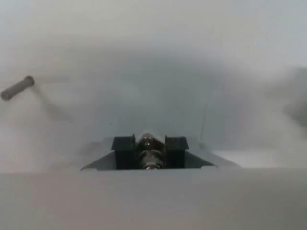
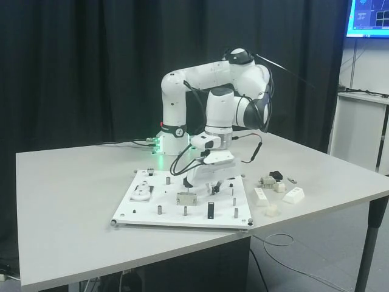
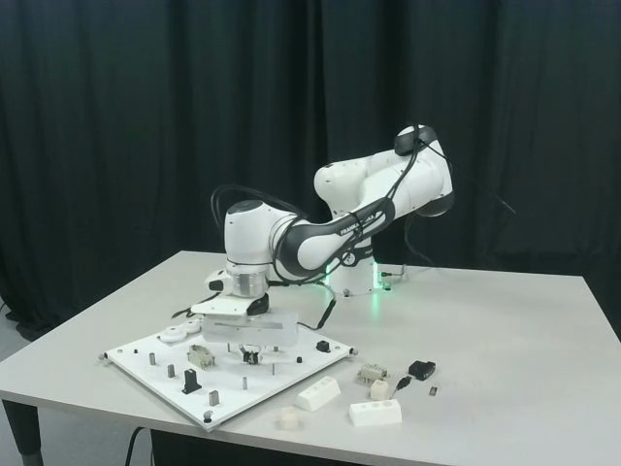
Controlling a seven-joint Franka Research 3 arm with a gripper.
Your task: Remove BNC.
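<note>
Clamping the metal BNC connector (image 1: 150,153) between them, the jaws stand nearly closed just above the white board (image 2: 152,210).

White arm (image 2: 213,91) bent low over white board (image 2: 152,210) on grey table (image 2: 67,201), gripper (image 2: 214,187) just above board.

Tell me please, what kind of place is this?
Probably a robotics lab or test cell: a white arm bolted on a grey table, a white board carrying small connector parts, and black curtains behind.
</note>
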